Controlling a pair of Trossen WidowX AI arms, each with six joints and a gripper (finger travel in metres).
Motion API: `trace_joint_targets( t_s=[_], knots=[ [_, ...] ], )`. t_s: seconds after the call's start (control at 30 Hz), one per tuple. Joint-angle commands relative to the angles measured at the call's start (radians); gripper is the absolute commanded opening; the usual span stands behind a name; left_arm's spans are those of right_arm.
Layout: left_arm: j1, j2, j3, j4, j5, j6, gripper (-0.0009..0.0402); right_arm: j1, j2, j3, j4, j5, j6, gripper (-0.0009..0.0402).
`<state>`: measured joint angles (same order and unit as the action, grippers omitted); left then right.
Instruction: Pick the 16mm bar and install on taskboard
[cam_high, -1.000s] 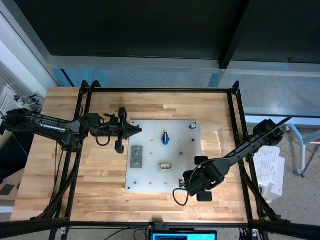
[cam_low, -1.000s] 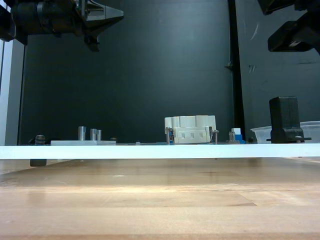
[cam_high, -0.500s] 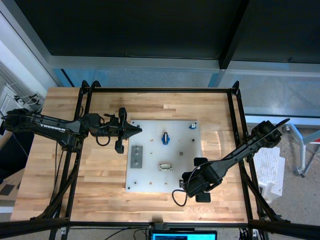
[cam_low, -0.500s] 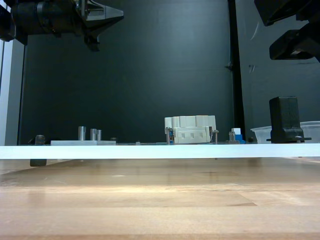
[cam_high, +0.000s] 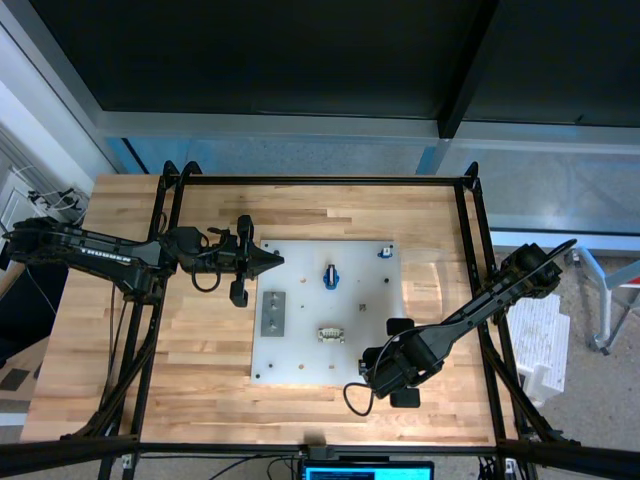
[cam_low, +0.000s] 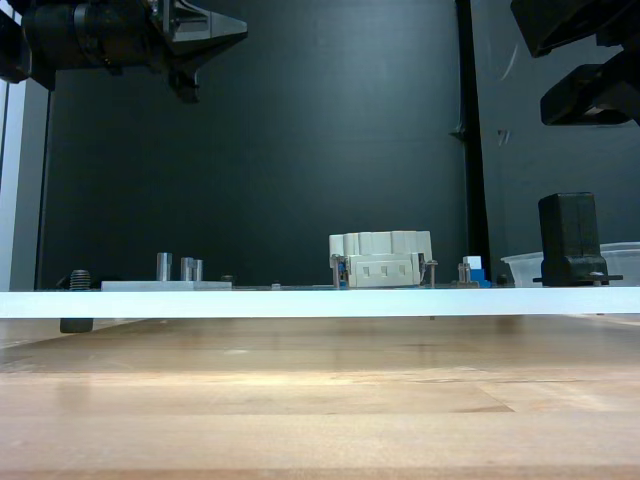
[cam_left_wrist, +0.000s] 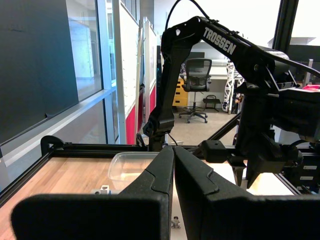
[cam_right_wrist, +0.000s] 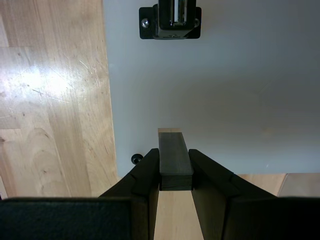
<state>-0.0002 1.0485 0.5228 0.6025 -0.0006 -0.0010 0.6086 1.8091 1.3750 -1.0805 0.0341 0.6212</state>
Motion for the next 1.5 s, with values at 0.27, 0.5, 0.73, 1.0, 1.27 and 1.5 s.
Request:
trace_joint_targets(
  t_s=[0.27,0.5,0.73,1.0,1.27,1.5],
  knots=[
    [0.0,0.0,0.0,0.0,0.0,0.0,0.0,0.003,0.005,-0.011,0.004,0.002,0.001,0.0004],
    [0.0,0.0,0.0,0.0,0.0,0.0,0.0,0.003,0.017,-0.011,0.023,0.003,-0.002,0.0004],
    [0.0,0.0,0.0,0.0,0.0,0.0,0.0,0.003,0.017,-0.011,0.016,0.003,-0.005,0.0004],
    [0.0,0.0,0.0,0.0,0.0,0.0,0.0,0.003,0.017,-0.011,0.011,0.002,-0.005,0.0004],
    [0.0,0.0,0.0,0.0,0.0,0.0,0.0,0.003,0.017,-0.012,0.014,0.003,-0.005,0.0004],
    [0.0,0.0,0.0,0.0,0.0,0.0,0.0,0.003,0.026,-0.012,0.023,0.0,-0.005,0.0004]
  ],
)
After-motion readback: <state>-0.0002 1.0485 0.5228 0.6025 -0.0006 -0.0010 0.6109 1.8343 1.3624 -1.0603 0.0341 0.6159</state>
